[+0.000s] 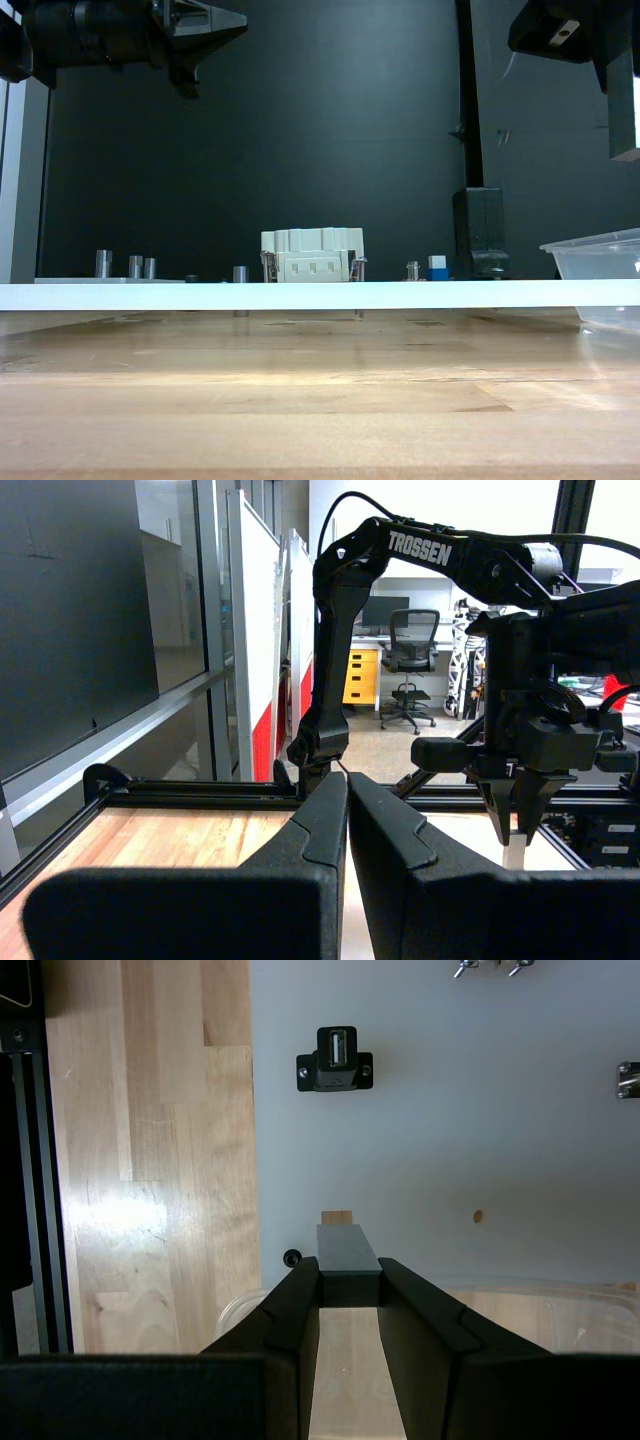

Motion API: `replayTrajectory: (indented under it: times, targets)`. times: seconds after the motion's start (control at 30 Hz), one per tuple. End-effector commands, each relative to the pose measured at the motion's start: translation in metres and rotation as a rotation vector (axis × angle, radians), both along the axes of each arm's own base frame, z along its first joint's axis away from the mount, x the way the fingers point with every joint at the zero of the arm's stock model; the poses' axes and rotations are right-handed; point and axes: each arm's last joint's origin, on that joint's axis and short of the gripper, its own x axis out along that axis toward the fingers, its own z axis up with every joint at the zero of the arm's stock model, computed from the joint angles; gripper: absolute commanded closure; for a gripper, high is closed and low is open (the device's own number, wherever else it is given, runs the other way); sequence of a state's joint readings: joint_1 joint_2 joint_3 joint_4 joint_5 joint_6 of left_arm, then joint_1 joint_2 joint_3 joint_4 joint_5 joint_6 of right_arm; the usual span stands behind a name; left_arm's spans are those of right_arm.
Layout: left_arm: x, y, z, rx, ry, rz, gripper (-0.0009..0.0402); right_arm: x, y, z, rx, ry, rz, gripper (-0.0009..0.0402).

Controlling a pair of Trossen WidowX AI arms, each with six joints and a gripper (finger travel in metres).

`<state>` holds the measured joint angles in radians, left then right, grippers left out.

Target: Remove the 16mm bar from the taskboard and place in the container

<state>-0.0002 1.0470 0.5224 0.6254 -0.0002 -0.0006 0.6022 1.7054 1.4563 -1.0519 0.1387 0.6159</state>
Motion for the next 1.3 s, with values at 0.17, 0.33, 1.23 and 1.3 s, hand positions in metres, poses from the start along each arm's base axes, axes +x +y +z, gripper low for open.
replayTrajectory:
  times: [0.17,0.33,1.23,1.3]
  targets:
    - [0.0,0.0,0.0,0.0,0.0,0.0,0.0393,-0.009,-0.007,-0.002,-0.027,0.006,-0.006,0.0386]
    - [0.0,0.0,0.0,0.0,-0.001,0.0,0.0393,-0.024,-0.016,-0.001,-0.032,0.004,-0.008,0.0386]
    - [0.0,0.0,0.0,0.0,-0.001,0.0,0.0393,-0.08,-0.038,-0.049,-0.093,0.117,-0.053,0.0301]
    - [0.0,0.0,0.0,0.0,-0.001,0.0,0.0393,-0.08,-0.038,-0.049,-0.093,0.116,-0.055,0.0286]
